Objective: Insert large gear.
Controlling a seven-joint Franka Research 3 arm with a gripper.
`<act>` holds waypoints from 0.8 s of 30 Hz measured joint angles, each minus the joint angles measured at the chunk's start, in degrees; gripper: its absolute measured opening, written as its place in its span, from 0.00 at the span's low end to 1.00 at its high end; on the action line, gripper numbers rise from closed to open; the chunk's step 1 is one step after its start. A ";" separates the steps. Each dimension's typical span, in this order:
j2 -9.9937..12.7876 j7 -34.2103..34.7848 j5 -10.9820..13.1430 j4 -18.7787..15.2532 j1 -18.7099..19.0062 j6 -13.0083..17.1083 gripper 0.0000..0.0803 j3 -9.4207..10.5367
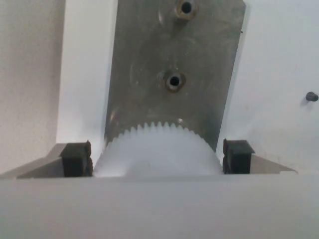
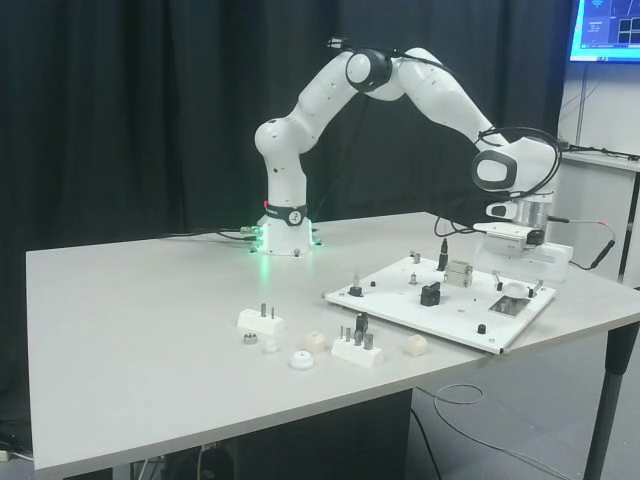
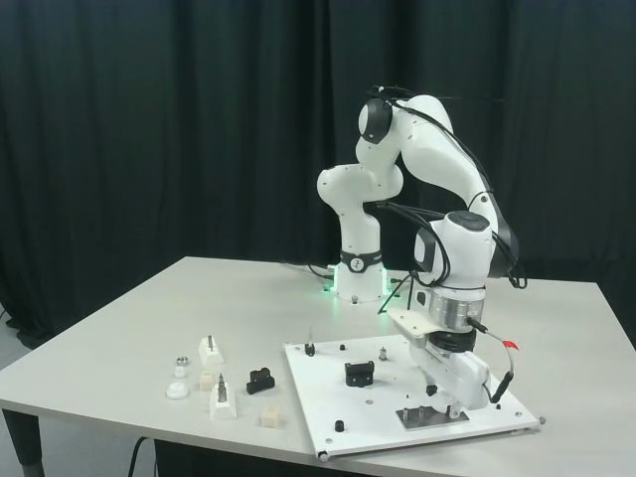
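In the wrist view a large white gear (image 1: 157,152) with fine teeth sits between my two black fingertips (image 1: 76,158), and my gripper (image 1: 157,158) is shut on it. Just past the gear lies a grey metal plate (image 1: 174,59) with two small pegs, one near (image 1: 174,80) and one farther (image 1: 185,8). The gear's teeth overlap the plate's near edge. From the first room view my gripper (image 2: 517,285) hangs low over the grey plate (image 2: 508,306) at the right corner of the white board (image 2: 400,300). The second room view shows my gripper (image 3: 434,402) just above the plate (image 3: 429,417).
The white board (image 3: 328,397) carries a black block (image 3: 359,373), thin posts and a black screw head (image 1: 311,96). Loose on the grey table left of the board lie white peg holders (image 2: 260,319), a small white gear (image 2: 300,360) and a few small blocks (image 2: 415,345).
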 joint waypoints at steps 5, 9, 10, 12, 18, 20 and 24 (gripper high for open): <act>0.01 0.00 0.00 0.00 0.03 0.00 0.72 -0.05; 0.01 0.26 0.00 0.00 0.05 0.00 0.72 -0.08; 0.01 0.44 0.00 0.00 0.05 -0.03 0.72 -0.09; 0.00 1.02 0.01 0.00 0.09 -0.11 0.72 -0.14; -0.14 1.74 0.01 0.25 0.23 -0.70 0.72 -0.54; -0.28 1.73 0.01 0.49 0.23 -1.26 0.72 -0.61; -0.78 1.68 0.01 0.97 0.27 -2.37 0.97 -0.79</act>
